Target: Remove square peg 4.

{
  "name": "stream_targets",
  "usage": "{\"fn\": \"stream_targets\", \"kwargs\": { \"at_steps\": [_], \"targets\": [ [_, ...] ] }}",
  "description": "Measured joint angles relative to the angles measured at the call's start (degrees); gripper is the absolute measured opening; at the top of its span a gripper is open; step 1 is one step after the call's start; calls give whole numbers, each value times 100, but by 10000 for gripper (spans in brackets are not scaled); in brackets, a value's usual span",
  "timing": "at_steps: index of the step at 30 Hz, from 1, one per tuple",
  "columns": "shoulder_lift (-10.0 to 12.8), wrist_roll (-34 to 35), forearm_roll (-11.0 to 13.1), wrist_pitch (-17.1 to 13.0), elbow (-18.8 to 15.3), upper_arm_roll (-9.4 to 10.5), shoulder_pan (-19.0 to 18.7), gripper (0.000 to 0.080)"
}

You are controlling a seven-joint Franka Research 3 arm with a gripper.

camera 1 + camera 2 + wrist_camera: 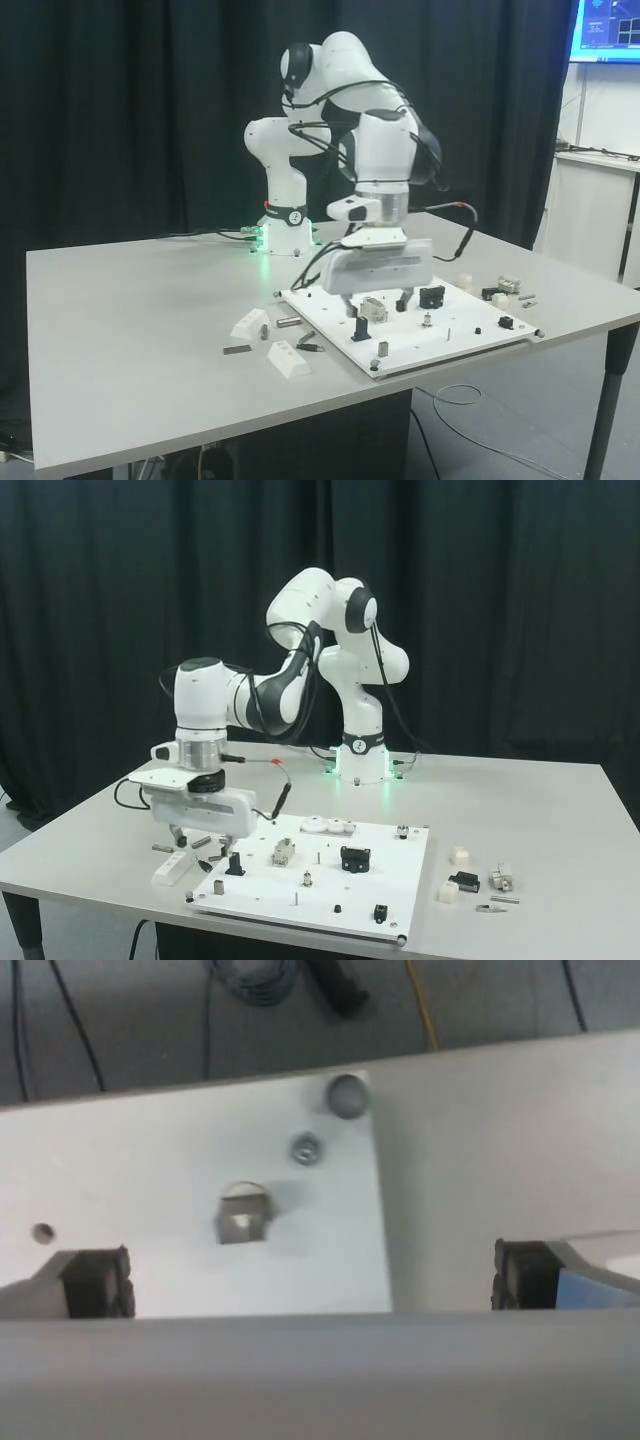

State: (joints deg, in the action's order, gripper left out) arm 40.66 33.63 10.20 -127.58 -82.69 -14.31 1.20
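I see the hand [310,1278] spread wide, empty, hovering over the white board [190,1190]; square peg [243,1216] sits between its fingers.

Black curtains [520,610] are hung across the far wall behind a grey counter [130,330]; a lit screen [606,30] is seen above a white cabinet [590,210] at right.
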Motion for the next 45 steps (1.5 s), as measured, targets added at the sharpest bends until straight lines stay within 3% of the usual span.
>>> {"fn": "stream_targets", "kwargs": {
  "at_steps": [8, 45],
  "targets": [
    [162, 6, -42, 210, 226, 0, -114, 800],
    [573, 54, -36, 313, 338, 1, -254, 800]
  ]
}}
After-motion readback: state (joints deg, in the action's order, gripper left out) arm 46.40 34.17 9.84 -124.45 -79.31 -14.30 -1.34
